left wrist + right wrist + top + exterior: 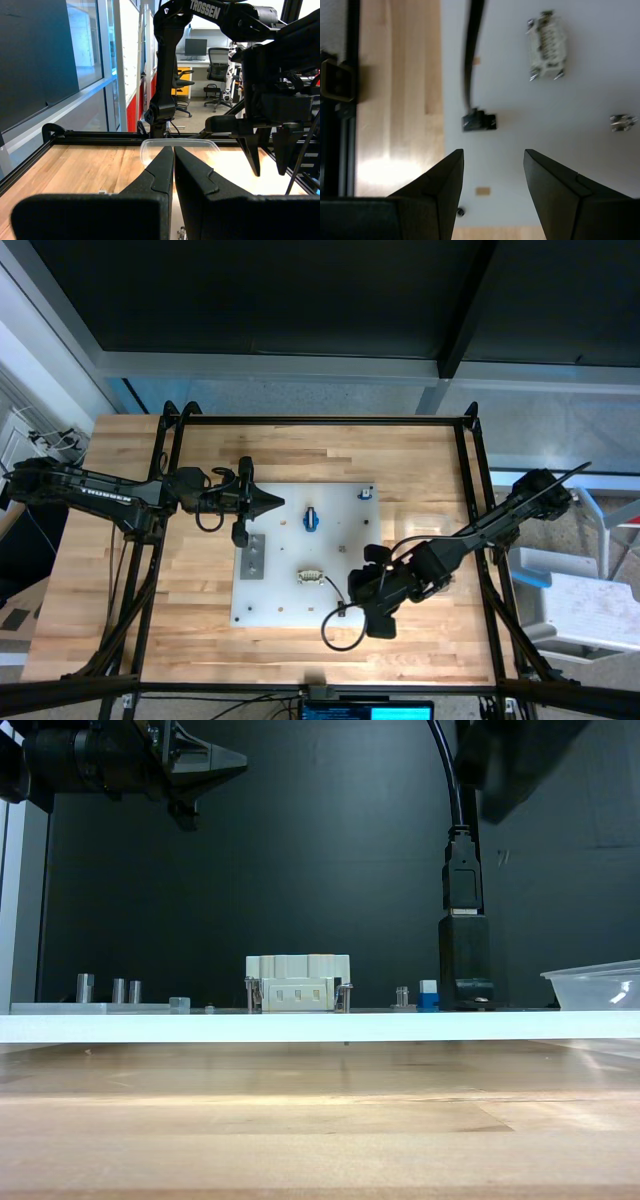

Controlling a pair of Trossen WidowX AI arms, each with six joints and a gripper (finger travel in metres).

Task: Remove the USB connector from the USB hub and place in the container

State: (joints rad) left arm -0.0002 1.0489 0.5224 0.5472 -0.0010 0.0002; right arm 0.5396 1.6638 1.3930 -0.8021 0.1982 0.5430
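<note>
The USB connector (461, 870) stands upright, plugged into the black USB hub (465, 970) on the white board (290, 590); its thin cable (341, 631) loops off the board's near edge. My right gripper (494, 159) hangs open above the plug and USB hub (479, 121), not touching them, with the cable (472, 50) running away from it. In the high view the right gripper (362, 606) sits over the board's near right part. The clear container (425, 524) rests on the table right of the board. My left gripper (272, 502) is shut and empty, held high over the board's left edge.
A beige connector block (309, 578) sits mid-board, with a grey block with holes (254, 558) to its left and a blue upright piece (310, 519) behind. A black frame (470, 500) borders the table. From the left wrist view the container (180, 148) shows beyond the shut fingertips.
</note>
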